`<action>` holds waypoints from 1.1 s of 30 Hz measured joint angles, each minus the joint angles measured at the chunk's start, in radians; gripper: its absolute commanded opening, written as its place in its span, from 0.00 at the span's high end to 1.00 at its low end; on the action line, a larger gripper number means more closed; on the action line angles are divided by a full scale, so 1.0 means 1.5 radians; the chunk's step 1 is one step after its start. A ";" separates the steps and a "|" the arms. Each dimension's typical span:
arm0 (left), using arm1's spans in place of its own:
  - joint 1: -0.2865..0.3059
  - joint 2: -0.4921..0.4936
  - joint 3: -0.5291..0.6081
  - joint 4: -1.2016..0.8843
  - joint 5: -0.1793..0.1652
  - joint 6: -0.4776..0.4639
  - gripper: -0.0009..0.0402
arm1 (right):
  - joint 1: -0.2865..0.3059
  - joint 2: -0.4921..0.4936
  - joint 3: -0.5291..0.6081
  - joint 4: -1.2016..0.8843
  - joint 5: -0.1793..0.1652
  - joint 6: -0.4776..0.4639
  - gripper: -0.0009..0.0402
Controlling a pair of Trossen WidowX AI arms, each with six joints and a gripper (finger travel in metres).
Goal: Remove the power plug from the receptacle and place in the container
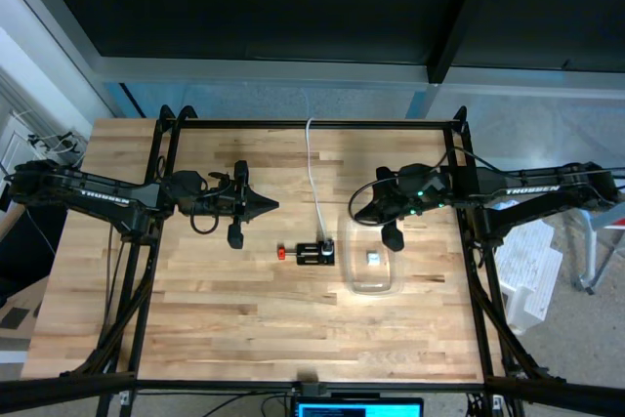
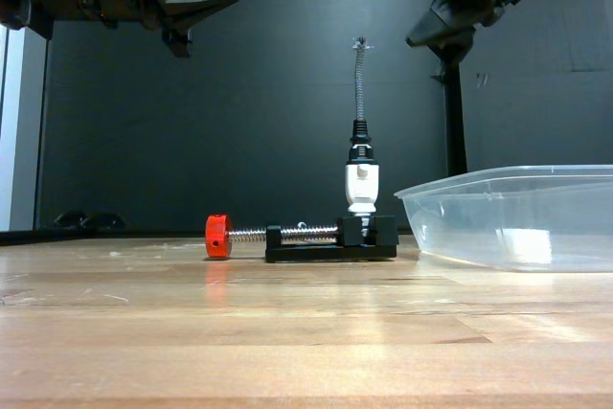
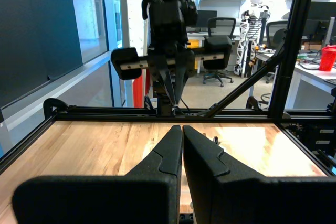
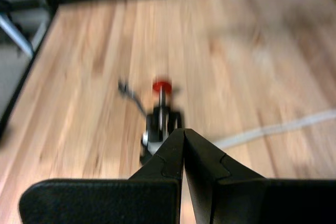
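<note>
Black over white in the low view: power plug (image 2: 359, 148) seated upright on the receptacle (image 2: 361, 186), both clamped in a small black vise (image 2: 330, 237) with its orange-red knob (image 2: 218, 236) toward the left arm. Clear plastic container (image 2: 517, 217) just beside the vise on the right-arm side, holding only a small white cube (image 1: 373, 258). White cord (image 1: 314, 178) trailing away across the tabletop (image 1: 195, 300).

Judged as the very start: nothing extracted, nothing gripped. Likely the approach, with the right arm nearer the job. Next, probably: part the fingers, drop over the vise, pinch the black body alone, pull straight up along the prongs, then carry across to the container and let go.

Pose of the right claw (image 1: 354, 216): high above the tabletop, roughly over the container's vise-side end, tilted down toward the vise, fingers pressed together on nothing. Pose of the left claw (image 1: 271, 206): equally high, held level, pointing inward toward the other arm, fingers likewise together, well apart from the plug.
</note>
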 measured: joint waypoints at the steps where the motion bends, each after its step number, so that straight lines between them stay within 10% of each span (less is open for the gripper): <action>1: 0.000 0.000 0.000 0.000 0.000 0.000 0.98 | 0.001 0.012 0.015 -0.029 0.000 0.000 0.97; 33: 0.000 0.000 0.000 0.000 0.000 0.000 0.98 | 0.092 0.381 0.351 -0.376 0.097 0.023 0.33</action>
